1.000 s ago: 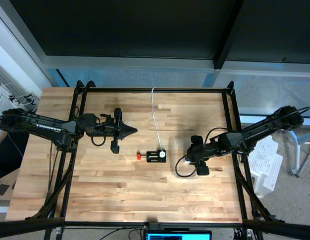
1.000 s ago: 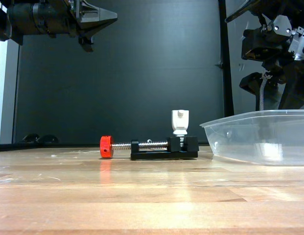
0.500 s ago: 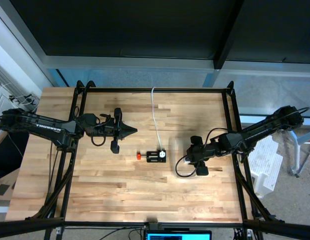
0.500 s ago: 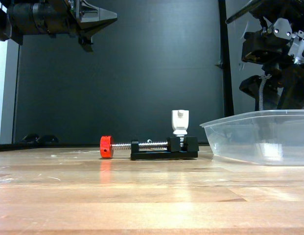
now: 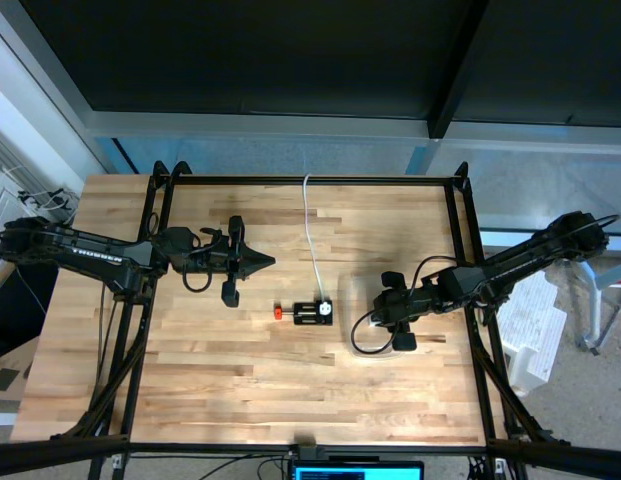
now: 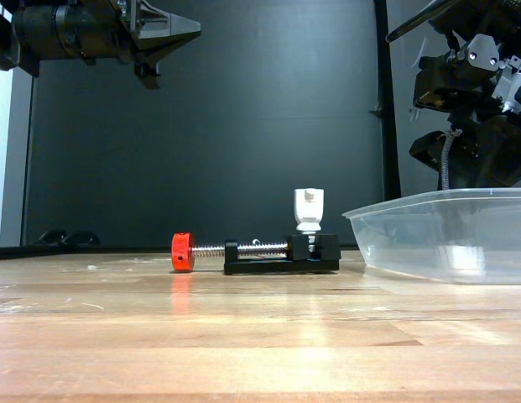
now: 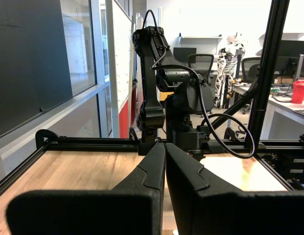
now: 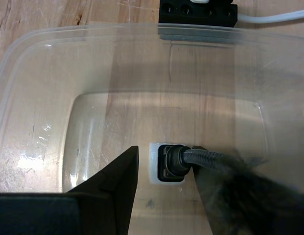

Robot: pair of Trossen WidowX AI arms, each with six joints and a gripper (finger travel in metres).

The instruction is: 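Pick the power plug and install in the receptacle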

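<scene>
The power plug point(image 8: 172, 164), a black body with a dark braided wire, lies on the floor of a clear tray point(image 8: 68, 36) and is pushed into a small white cube point(image 8: 154, 169). My right gripper point(image 8: 166, 152) hangs over it, open, one finger on each side and touching nothing. The white receptacle point(image 6: 309, 206) stands upright in a black mini vise point(image 6: 281, 252) at mid-table, and its white cable point(image 5: 312, 230) runs to the far edge. My left gripper point(image 5: 270, 262) is shut and held high to the left of the vise.
The vise's red knob point(image 6: 182, 252) points left. The clear tray point(image 6: 411, 206) sits just right of the vise. Black frame rails point(image 5: 460, 240) run along the table's sides and back. Bare wood lies in front of the vise.
The right gripper has risen slightly over the tray. The left arm, the vise and the receptacle have not moved.
</scene>
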